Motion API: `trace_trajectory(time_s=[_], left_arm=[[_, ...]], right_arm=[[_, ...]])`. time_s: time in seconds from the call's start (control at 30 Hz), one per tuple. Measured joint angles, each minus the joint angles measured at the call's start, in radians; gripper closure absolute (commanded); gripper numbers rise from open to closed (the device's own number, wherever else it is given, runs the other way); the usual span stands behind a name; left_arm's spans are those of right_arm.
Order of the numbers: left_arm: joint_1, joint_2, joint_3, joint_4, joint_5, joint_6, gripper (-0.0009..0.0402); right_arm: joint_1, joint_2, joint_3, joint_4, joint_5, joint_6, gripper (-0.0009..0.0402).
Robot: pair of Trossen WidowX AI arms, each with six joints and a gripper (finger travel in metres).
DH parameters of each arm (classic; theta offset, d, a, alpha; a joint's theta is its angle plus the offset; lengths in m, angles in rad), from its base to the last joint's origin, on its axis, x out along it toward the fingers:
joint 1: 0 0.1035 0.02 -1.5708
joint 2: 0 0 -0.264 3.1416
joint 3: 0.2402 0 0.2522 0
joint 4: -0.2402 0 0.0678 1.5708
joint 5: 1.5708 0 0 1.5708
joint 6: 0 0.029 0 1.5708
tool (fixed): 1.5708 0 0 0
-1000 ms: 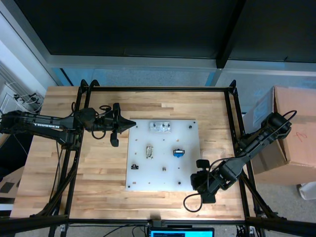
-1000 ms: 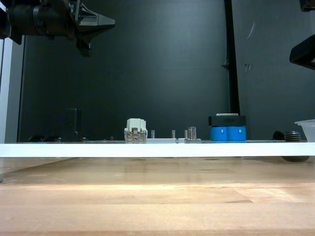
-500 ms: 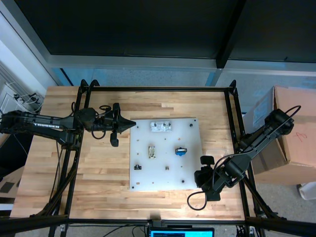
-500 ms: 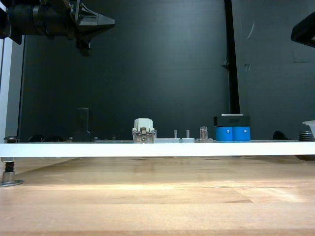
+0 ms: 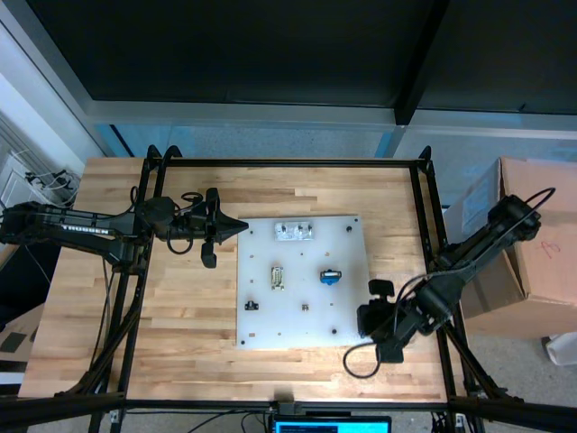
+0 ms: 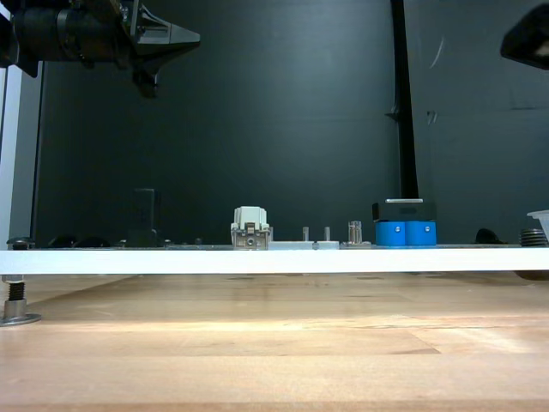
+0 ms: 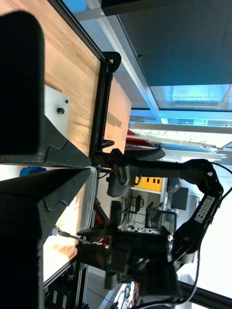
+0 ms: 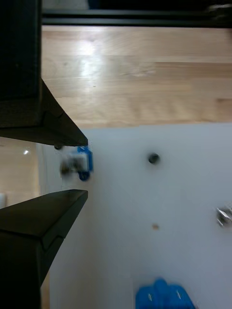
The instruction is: Pick the RJ45 connector and install on the taskboard
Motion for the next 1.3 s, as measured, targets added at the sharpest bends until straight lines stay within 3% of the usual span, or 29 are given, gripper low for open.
trace_trajectory(time_s=[0.23,0.5,0.7,0.93,1.3], left_arm=[[0.000,0.000,0.000,0.000,0.000,0.000,0.0393],[0.000,0.000,0.000,0.000,0.000,0.000,0.0393],[0.000,0.000,0.000,0.000,0.000,0.000,0.0393],[0.000,0.000,0.000,0.000,0.000,0.000,0.0393],[0.000,0.000,0.000,0.000,0.000,0.000,0.0393]], right_arm=[[-0.156,-0.146,0.000,0.045,0.127,-0.127,0.0270],[-0.348,-0.277,-0.023,0.274,0.126,-0.409,0.0285],[-0.521,-0.359,-0.117,0.527,-0.007,-0.540,0.0328],[-0.692,-0.410,-0.285,0.898,-0.212,-0.592,0.0398],[-0.778,-0.424,-0.520,1.310,-0.235,-0.591,0.0394]])
